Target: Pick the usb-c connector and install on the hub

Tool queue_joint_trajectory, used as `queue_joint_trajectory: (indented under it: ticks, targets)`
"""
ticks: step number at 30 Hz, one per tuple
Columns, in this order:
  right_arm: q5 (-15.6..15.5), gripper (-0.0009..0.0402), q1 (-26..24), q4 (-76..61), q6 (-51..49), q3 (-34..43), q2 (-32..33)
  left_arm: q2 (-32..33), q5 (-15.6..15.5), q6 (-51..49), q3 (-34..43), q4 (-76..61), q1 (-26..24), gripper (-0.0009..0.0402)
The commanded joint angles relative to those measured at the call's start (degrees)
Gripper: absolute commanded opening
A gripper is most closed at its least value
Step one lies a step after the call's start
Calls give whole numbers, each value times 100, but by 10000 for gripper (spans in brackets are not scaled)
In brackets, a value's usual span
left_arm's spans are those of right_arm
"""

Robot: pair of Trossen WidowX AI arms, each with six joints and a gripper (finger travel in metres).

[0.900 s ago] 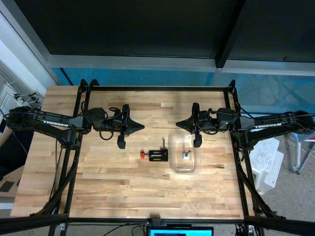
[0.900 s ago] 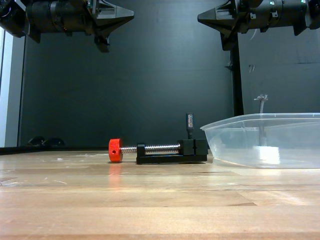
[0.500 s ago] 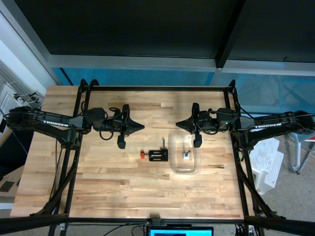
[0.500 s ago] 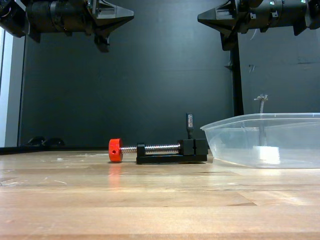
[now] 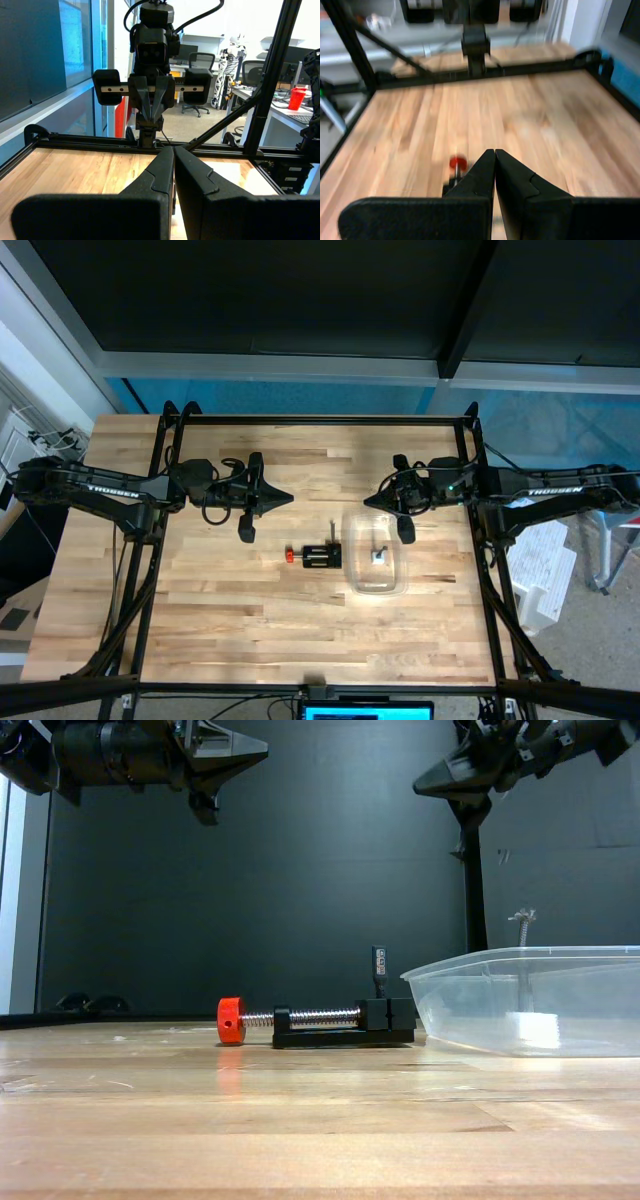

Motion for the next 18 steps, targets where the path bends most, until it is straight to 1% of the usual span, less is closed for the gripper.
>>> queue_joint_trajectory:
  ticks: [1,6,10,18]
  targets:
    - [4,0,92,-861,-7,291,0,2,2,2,0,0,0,0]
    - [11,0,293,-2151,20,693,46,2,2,2,0,0,0,0]
    - [39,0,452,-2896,133,927,170,2,2,2,0,0,0,0]
    - [57,0,695,-3943,278,1287,452,2,2,2,0,0,2,0]
